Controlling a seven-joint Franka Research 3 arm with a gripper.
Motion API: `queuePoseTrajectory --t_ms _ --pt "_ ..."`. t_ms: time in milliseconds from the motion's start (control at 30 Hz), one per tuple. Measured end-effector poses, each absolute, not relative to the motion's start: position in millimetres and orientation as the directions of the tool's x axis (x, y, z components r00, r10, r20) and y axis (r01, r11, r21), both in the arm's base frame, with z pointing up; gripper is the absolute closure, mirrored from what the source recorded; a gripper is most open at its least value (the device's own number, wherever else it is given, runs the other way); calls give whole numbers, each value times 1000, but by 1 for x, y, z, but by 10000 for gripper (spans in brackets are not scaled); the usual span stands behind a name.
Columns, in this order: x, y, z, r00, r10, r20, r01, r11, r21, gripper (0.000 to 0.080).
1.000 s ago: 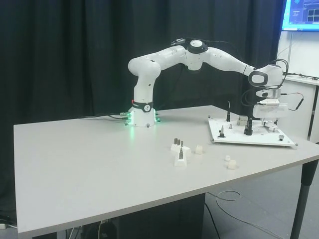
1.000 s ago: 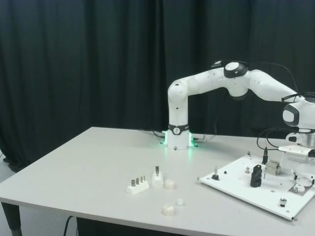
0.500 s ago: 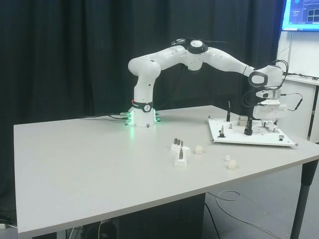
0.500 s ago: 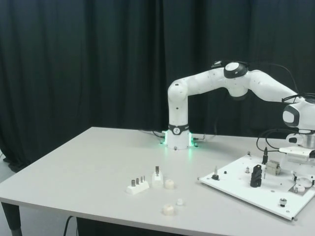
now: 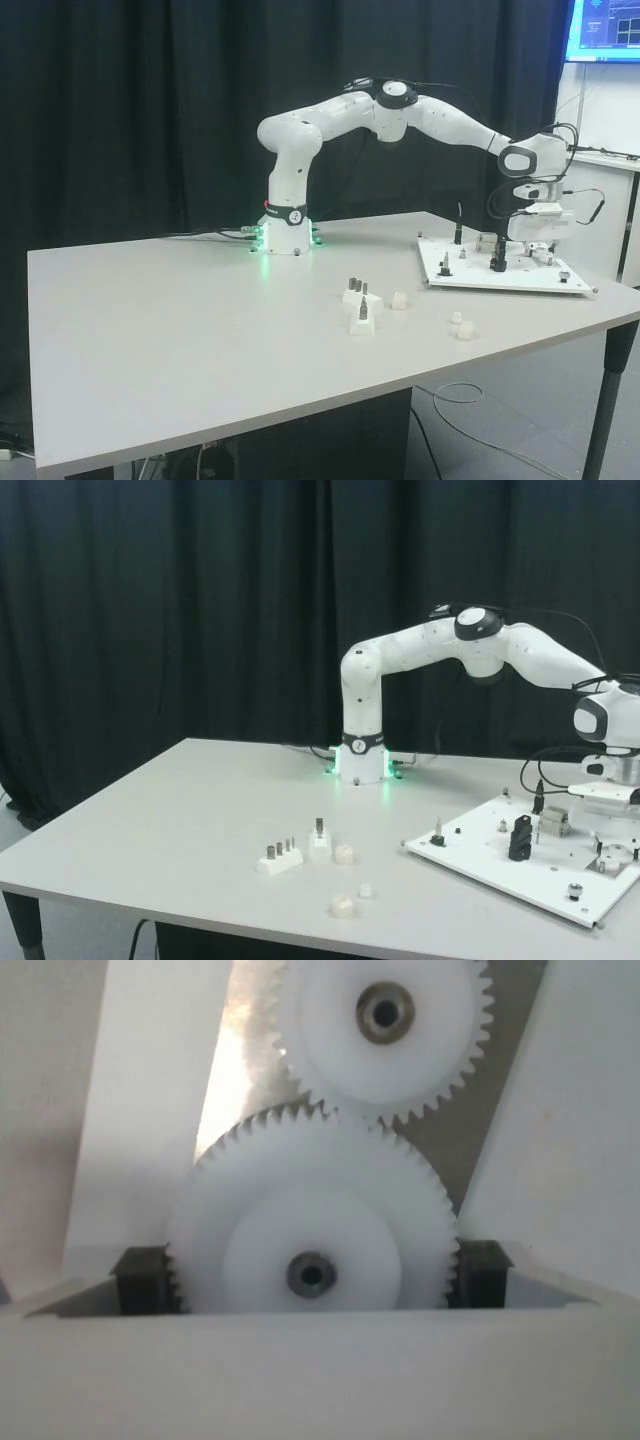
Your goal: Insert large gear.
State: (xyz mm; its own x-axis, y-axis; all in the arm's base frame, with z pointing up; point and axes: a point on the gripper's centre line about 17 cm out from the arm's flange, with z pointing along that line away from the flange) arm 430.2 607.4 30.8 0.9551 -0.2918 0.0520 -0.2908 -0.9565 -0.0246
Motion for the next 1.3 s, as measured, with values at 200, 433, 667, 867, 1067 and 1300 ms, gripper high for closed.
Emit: queuePoseTrajectory --t_ms 200,433,667,867,1067,1300 --pt "430 607 31 955 -292 52 -291 -956 -24 206" --pt "430 607 31 955 -292 52 -291 -957 -24 206" --pt "431 607 32 952 -301 49 -300 -954 -26 206" --pt "436 607 43 945 -323 39 -322 -946 -40 206" --pt "442 604 62 940 -341 14 -340 -939 -51 21" --pt "446 598 81 936 -352 -2 -352 -935 -47 6"
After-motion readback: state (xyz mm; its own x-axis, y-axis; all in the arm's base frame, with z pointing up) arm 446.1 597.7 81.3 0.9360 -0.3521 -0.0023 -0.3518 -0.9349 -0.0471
